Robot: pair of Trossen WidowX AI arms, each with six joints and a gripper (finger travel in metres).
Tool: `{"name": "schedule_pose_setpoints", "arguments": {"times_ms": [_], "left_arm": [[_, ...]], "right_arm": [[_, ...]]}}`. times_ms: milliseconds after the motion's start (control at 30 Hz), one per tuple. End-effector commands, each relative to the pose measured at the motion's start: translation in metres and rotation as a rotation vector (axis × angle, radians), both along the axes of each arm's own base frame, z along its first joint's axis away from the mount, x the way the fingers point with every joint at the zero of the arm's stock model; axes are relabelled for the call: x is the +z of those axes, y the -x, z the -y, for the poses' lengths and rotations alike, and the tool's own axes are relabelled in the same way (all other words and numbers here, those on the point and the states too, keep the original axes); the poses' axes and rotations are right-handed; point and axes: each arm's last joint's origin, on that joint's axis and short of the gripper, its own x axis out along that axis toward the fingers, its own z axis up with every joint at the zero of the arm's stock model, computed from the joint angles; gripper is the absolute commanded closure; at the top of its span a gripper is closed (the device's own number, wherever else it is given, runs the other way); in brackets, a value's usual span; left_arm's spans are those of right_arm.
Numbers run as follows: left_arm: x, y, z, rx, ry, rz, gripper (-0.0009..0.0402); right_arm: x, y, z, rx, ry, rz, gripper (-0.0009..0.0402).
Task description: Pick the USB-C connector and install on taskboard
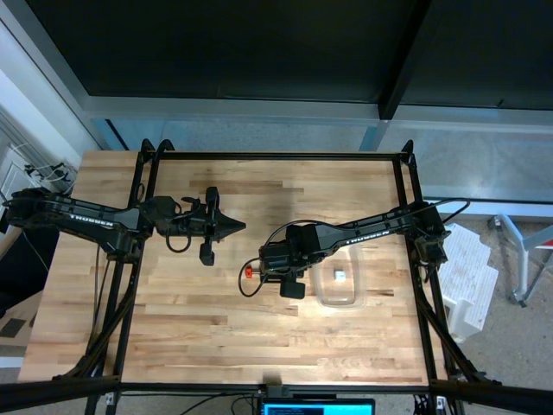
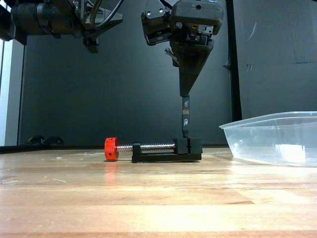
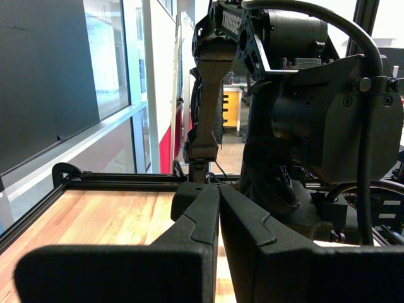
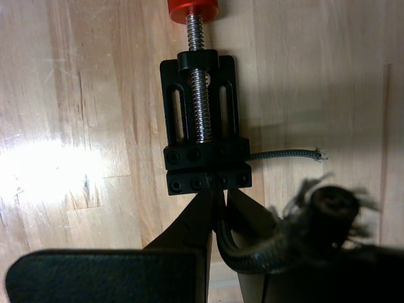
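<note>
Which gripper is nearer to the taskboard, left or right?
Right. The right gripper is directly above the taskboard, shut on the USB-C connector; the left gripper, shut, hangs apart to its left.

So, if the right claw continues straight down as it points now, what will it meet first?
The right claw points down at the taskboard: its black end block comes first, and the USB-C connector at the claw tips seems to touch it. The left claw hangs aside.

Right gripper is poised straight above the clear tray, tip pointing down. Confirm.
Wrong: the low view shows the right gripper, tip pointing down, holding the connector above the black block, the tray beside it. The left gripper hangs farther left.
</note>
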Motion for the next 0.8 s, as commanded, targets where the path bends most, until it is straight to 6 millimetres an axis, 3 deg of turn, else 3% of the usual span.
{"name": "schedule_pose_setpoints", "arguments": {"times_ms": [33,500,800], "left_arm": [[0.0,0.0,0.0,0.0,0.0,0.0,0.0393],[0.0,0.0,0.0,0.0,0.0,0.0,0.0393],[0.0,0.0,0.0,0.0,0.0,0.001,0.0393]], "right_arm": [[-0.002,0.0,0.0,0.0,0.0,0.0,0.0393],[-0.007,-0.001,0.0,0.005,0.001,0.004,0.0393],[-0.021,0.0,0.0,0.008,0.003,-0.003,0.0393]]}}
